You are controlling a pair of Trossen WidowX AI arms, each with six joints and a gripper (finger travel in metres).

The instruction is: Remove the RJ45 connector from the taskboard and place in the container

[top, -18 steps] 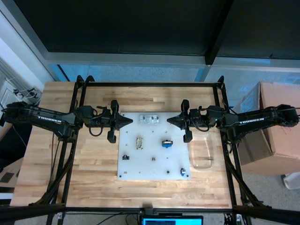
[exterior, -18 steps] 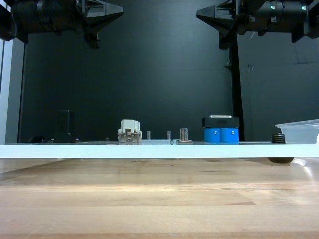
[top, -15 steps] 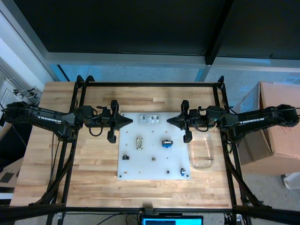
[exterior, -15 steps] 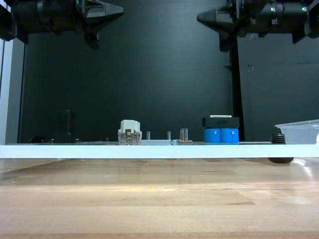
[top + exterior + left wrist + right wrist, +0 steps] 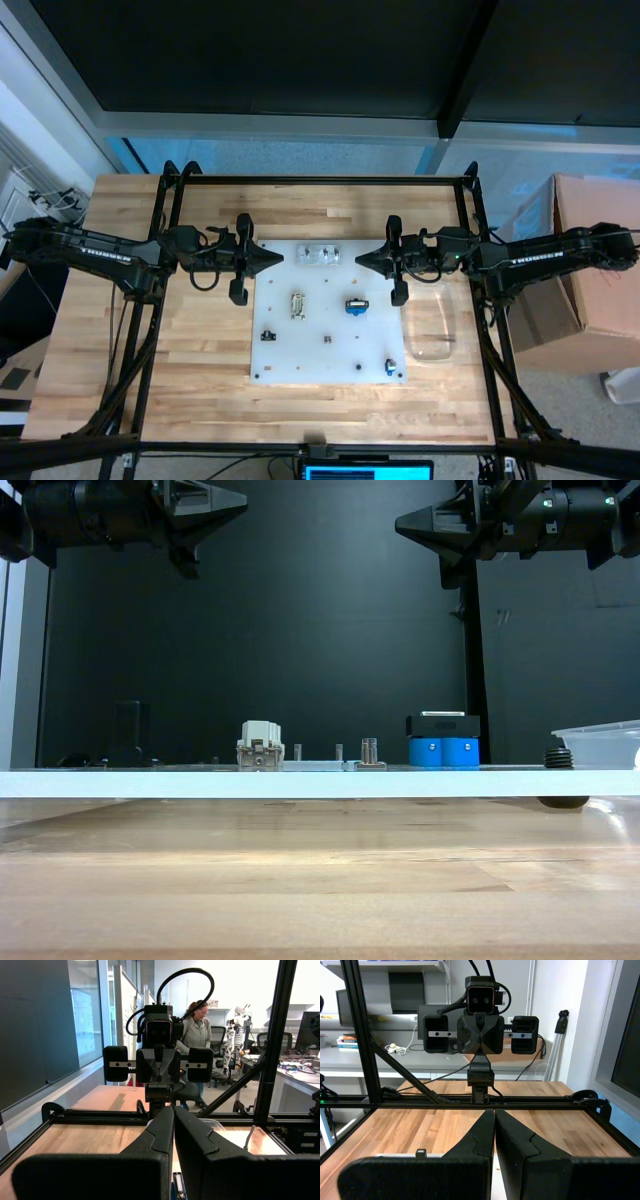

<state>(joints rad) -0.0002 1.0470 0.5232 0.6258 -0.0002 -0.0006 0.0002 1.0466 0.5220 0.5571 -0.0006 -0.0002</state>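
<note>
The white taskboard (image 5: 300, 355) lies at the table's centre. A beige connector (image 5: 297, 305) (image 5: 260, 748), which I take for the RJ45 part, stands seated in the board's left half, with nothing touching it. My left gripper (image 5: 280, 258) (image 5: 245, 498) hovers high over the board's far left edge, shut and holding nothing. My right gripper (image 5: 358, 258) (image 5: 397, 522) hangs just as high over the far right part, shut and holding nothing. The wrist views show the left gripper (image 5: 173, 1110) and the right gripper (image 5: 494, 1112) each with its fingers pressed together. The clear container (image 5: 432, 320) (image 5: 600, 742) sits just right of the board.
Also on the board are a clear block (image 5: 320, 255) at the far edge, a blue part (image 5: 356, 306) (image 5: 443, 742), a small blue piece (image 5: 390, 367) and several small black fittings. A black frame (image 5: 320, 181) rings the table. A cardboard box (image 5: 590, 270) stands to the right.
The right gripper has edged slightly left and its tip has dipped a little. The left arm and the parts on the board have not moved.
</note>
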